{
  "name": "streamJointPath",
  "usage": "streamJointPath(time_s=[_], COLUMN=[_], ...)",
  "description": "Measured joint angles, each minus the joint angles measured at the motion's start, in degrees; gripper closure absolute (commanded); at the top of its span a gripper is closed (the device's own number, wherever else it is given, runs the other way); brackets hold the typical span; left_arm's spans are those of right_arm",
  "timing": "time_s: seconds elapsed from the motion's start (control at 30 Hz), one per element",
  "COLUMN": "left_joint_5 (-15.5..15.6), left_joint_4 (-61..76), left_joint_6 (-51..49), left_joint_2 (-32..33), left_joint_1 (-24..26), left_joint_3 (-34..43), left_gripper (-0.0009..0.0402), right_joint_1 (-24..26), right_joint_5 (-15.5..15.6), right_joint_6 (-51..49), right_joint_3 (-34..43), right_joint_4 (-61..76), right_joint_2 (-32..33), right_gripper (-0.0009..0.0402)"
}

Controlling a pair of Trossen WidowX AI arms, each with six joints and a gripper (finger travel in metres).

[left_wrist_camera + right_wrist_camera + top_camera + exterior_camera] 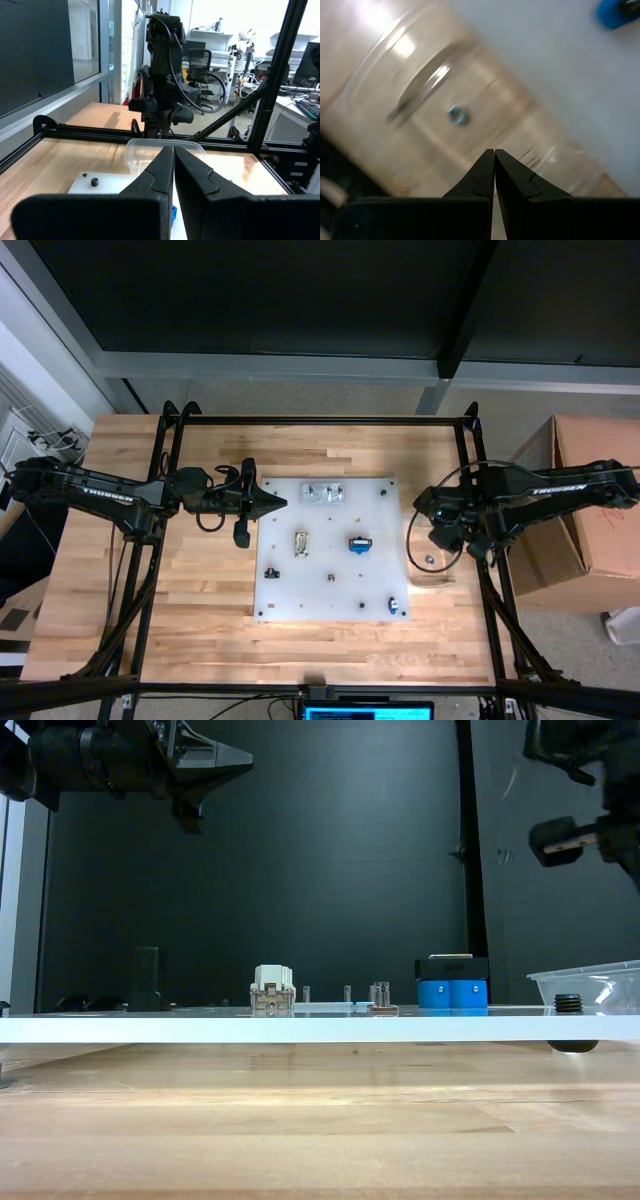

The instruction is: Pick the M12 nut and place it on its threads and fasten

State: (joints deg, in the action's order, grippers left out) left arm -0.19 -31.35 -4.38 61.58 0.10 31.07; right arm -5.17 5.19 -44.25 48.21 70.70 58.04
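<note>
Silver nut (457, 114) lies loose in the clear tray (592, 984); stud (569, 1004) bare, pick not yet begun.
Right gripper (494, 152) hangs above the tray, fingers pressed together and empty; left gripper (174, 150) hovers over the board's (300, 590) left edge, likewise closed. Next, I judge, the right fingers must spread, descend around the nut and pinch it.

Cardboard box (590, 540) beside wooden table (200, 620); blue block (360, 544), white connector (301, 543).
</note>
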Motion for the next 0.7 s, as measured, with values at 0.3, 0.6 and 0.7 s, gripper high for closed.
streamJointPath(time_s=[0.3, 0.6, 0.7], left_joint_5=[0.00, 0.02, 0.02], left_joint_4=[0.00, 0.00, 0.00], left_joint_6=[0.00, 0.00, 0.00], left_joint_2=[0.02, 0.02, 0.02], left_joint_1=[0.00, 0.00, 0.00], left_joint_3=[0.00, 0.00, 0.00], left_gripper=[0.0393, 0.0393, 0.0393], right_joint_1=[-10.78, -13.62, -13.88], right_joint_5=[-7.82, -8.20, -8.20], right_joint_6=[-1.31, -1.75, -1.73], right_joint_3=[-0.94, -6.78, -7.85], right_joint_4=[-0.33, -8.68, -10.43], right_joint_2=[4.72, 5.22, 6.60], right_gripper=[0.0307, 0.0257, 0.0253])
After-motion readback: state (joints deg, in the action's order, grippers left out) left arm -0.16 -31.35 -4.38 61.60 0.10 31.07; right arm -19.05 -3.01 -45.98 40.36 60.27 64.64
